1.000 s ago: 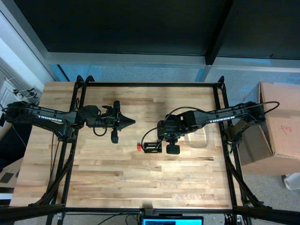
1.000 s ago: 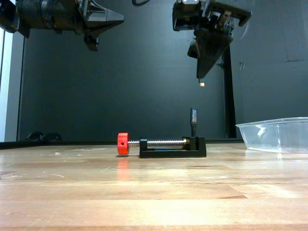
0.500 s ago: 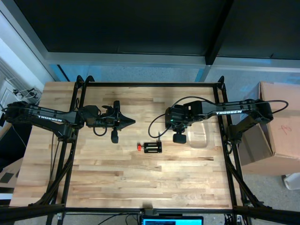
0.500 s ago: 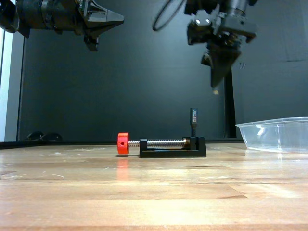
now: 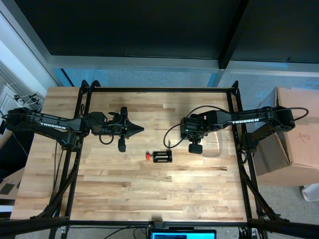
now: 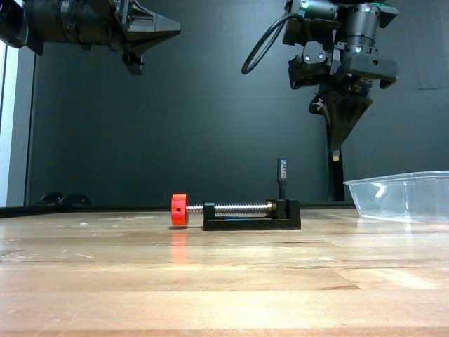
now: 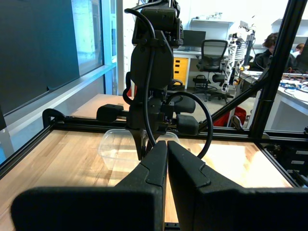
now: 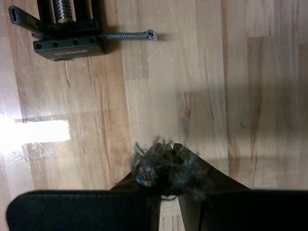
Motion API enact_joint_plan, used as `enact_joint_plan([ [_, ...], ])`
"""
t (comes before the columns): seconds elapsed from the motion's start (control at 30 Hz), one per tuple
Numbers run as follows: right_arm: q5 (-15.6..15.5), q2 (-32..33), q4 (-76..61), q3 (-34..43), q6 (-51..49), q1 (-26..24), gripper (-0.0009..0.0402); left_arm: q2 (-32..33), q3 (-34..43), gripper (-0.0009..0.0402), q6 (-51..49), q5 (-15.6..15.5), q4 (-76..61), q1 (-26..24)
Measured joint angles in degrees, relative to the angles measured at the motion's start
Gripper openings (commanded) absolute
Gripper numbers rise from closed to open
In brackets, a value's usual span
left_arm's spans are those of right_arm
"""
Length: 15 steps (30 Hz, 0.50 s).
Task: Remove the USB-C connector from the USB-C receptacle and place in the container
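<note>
Nearest you, the small clamp (image 6: 251,215) with its red knob (image 6: 179,209) sits on the table (image 6: 224,281), and the socket (image 6: 282,170) stands upright in it. Just past it, your right gripper (image 6: 336,142) points down, pinched tight on the plug (image 6: 335,157). The plug hangs in the air, clear of the socket, between the clamp and the clear tub (image 6: 403,196). Farther back on the left, your left gripper (image 6: 172,29) hangs high, fingers closed together on nothing.

Left claw (image 6: 175,29) closed, right claw (image 6: 335,149) clamped, aloft
</note>
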Motion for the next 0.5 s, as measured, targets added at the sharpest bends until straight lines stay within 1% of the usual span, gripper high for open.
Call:
enact_joint_plan([
  [0.13,0.0,0.1,1.9,-0.9,0.0,0.0,0.0000,0.0,0.0,0.0000,0.0,0.0,0.0,0.0],
  [0.5,0.0,0.5,8.7,-6.5,0.5,-0.1,0.0000,0.0,0.0,0.0000,0.0,0.0,0.0,0.0],
])
